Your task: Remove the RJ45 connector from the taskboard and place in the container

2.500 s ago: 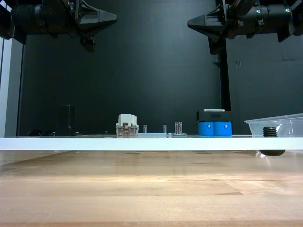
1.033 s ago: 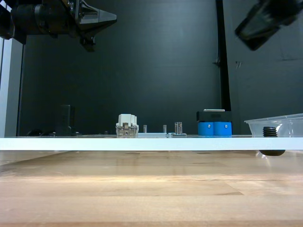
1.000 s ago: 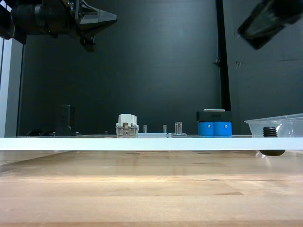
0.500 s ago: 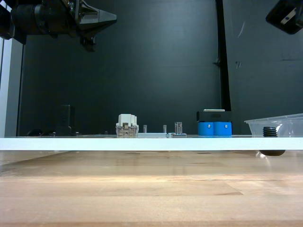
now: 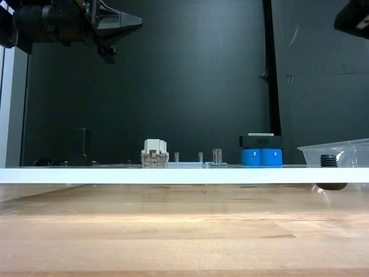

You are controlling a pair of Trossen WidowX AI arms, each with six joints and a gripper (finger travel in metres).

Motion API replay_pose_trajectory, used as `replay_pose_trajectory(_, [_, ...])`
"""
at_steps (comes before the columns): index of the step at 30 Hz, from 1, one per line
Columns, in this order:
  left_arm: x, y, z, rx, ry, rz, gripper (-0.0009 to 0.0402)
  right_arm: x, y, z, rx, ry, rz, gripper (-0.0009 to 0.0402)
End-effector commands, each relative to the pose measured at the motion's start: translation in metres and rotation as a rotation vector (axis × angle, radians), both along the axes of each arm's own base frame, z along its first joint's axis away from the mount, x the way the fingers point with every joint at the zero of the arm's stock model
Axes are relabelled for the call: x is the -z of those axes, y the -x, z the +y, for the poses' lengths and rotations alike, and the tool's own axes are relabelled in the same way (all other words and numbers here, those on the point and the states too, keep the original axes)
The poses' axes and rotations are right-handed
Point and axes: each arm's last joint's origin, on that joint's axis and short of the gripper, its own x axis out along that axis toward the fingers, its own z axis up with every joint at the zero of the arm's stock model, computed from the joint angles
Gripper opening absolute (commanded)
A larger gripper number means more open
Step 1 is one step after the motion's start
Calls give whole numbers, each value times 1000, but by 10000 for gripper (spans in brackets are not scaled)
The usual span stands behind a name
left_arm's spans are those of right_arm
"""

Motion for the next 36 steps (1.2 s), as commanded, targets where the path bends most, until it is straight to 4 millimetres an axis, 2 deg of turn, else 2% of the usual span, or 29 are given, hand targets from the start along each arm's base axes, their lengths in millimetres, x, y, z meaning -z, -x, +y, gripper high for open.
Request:
replay_pose_trajectory(1, [0, 0, 0, 0, 0, 0, 0, 8, -2, 5, 14, 13, 31, 69])
replay_pose_trajectory(9, [0, 0, 0, 0, 0, 0, 0, 24, -13, 17, 29, 15, 42, 165])
replay_pose_trajectory(14, [0, 0, 0, 0, 0, 0, 0, 35, -19, 22, 30, 36, 54, 199])
replay_pose_trajectory(36, [0, 0, 0, 0, 0, 0, 0, 66, -34, 35, 28, 77, 28, 206])
